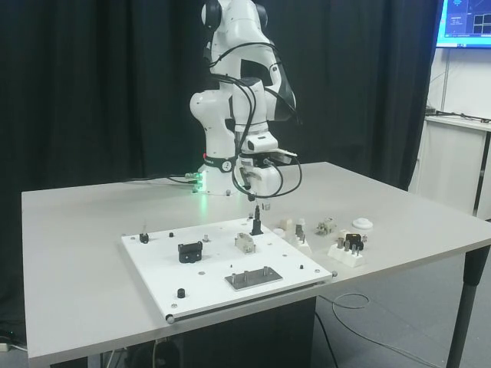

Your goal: Pick waterproof.

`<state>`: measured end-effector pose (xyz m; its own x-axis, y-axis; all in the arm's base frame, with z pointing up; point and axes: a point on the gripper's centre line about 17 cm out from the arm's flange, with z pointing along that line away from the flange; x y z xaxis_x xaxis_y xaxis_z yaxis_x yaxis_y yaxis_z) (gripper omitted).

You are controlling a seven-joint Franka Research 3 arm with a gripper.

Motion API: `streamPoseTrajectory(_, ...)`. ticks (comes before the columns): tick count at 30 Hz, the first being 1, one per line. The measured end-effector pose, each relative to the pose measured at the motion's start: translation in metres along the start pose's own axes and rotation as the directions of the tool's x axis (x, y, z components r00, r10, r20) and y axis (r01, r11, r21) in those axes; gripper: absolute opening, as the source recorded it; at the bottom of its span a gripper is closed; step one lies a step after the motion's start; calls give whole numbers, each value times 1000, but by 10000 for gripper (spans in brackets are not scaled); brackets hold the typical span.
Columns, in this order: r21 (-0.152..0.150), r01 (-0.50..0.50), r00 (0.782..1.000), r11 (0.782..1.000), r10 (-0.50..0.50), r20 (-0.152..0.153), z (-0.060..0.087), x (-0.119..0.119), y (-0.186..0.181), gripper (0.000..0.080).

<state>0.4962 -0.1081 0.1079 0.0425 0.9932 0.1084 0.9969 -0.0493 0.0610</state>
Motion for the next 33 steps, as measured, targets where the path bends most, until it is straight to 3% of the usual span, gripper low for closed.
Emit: streamPoseTrajectory(33,4,19,1000,1000,-19,-2,-13,5,-1,800)
